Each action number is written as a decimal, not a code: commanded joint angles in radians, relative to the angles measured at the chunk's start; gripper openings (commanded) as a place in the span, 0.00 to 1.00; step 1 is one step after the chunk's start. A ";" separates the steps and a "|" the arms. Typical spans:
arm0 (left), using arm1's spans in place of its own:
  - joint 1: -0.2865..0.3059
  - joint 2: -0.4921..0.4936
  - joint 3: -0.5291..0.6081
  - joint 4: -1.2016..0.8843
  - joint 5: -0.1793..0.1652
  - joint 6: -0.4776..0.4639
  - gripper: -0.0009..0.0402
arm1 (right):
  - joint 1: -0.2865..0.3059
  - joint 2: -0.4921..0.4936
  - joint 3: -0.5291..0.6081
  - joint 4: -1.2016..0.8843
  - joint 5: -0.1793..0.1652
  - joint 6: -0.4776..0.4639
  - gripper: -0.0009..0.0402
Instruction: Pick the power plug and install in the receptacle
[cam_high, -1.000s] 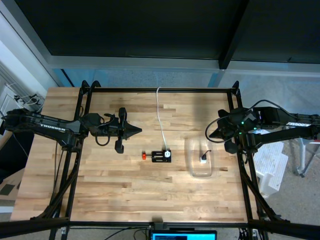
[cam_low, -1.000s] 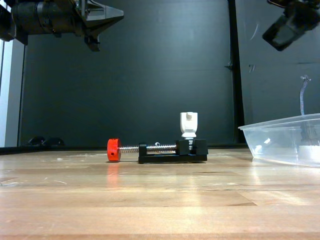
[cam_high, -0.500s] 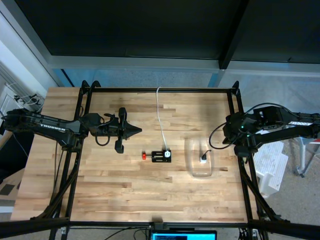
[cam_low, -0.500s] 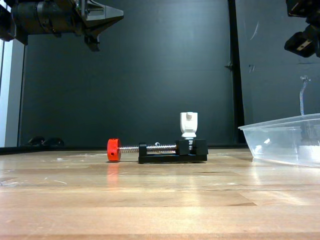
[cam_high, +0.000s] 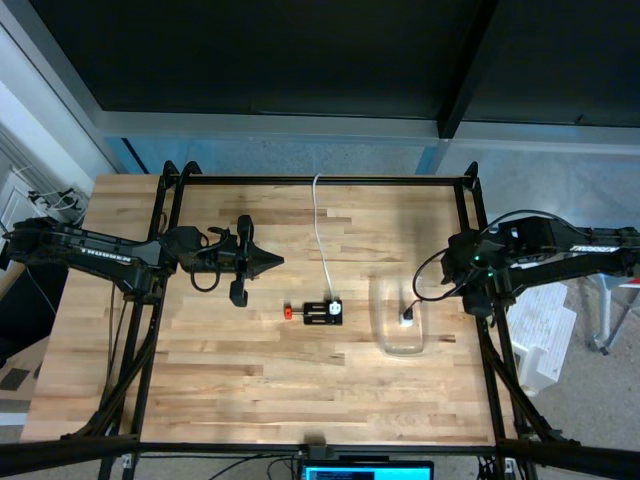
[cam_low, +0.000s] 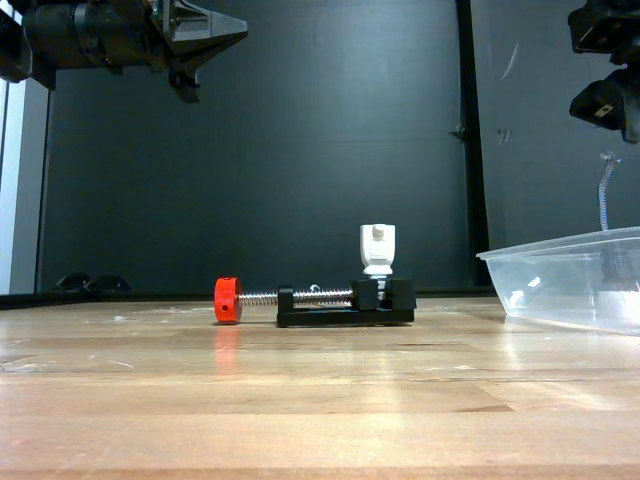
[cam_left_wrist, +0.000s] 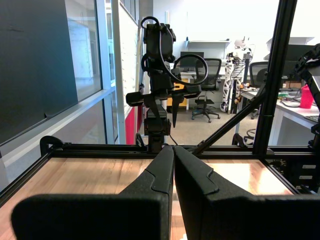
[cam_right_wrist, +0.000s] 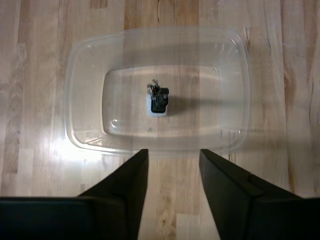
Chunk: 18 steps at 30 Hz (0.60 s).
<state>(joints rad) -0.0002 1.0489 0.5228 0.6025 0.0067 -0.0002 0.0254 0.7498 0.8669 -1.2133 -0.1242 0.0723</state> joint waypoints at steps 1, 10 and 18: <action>0.000 0.000 0.000 0.000 0.000 0.000 0.02 | -0.001 0.006 -0.035 0.043 0.000 -0.001 0.45; 0.000 0.000 0.000 0.000 0.000 0.000 0.02 | -0.001 0.040 -0.124 0.168 0.000 0.003 0.53; 0.000 0.000 0.000 0.000 0.000 0.000 0.02 | -0.001 0.106 -0.125 0.174 -0.001 0.006 0.54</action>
<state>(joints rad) -0.0002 1.0489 0.5228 0.6025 0.0067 -0.0002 0.0242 0.8440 0.7418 -1.0428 -0.1246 0.0769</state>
